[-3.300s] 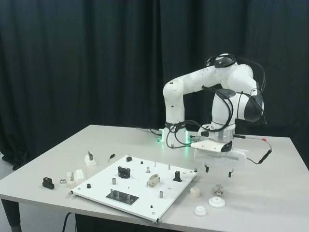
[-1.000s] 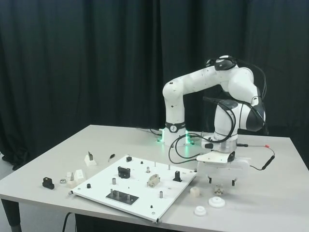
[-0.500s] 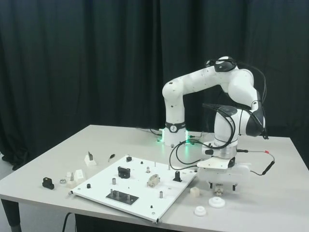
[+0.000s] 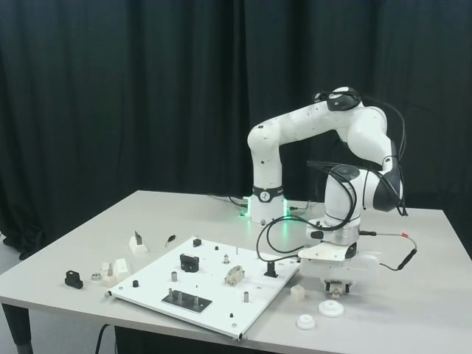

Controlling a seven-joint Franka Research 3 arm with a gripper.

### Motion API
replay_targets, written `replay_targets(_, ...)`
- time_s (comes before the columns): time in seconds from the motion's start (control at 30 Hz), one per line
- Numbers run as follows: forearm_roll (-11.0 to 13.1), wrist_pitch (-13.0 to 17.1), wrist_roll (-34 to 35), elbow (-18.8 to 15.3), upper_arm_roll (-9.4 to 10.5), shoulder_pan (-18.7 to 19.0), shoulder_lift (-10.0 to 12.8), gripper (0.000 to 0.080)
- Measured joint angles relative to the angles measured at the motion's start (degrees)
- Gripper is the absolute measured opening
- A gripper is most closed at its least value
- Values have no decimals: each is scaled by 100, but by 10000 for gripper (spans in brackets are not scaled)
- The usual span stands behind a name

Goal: Pick waterproof.

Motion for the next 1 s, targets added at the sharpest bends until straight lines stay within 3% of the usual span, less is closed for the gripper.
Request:
replay_targets(0.13, 0, 0, 0, 0, -7, -19, 0, 530)
replay_targets(0.17, 0, 0, 0, 0, -12, -21, 0, 382)
replay_targets(0.2, -1, 0, 0, 0, -20, -23, 0, 382)
replay_targets(0.23, -1, 0, 0, 1, -30, -23, -1, 314)
replay_targets(0.47, -12, -69, 0, 14, -172, -15, -38, 315)
replay_targets(0.8, -36, -450, 0, 77, -492, 7, -75, 315)
replay_targets(1.0, -37, -566, 0, 95, -588, 11, -77, 314)
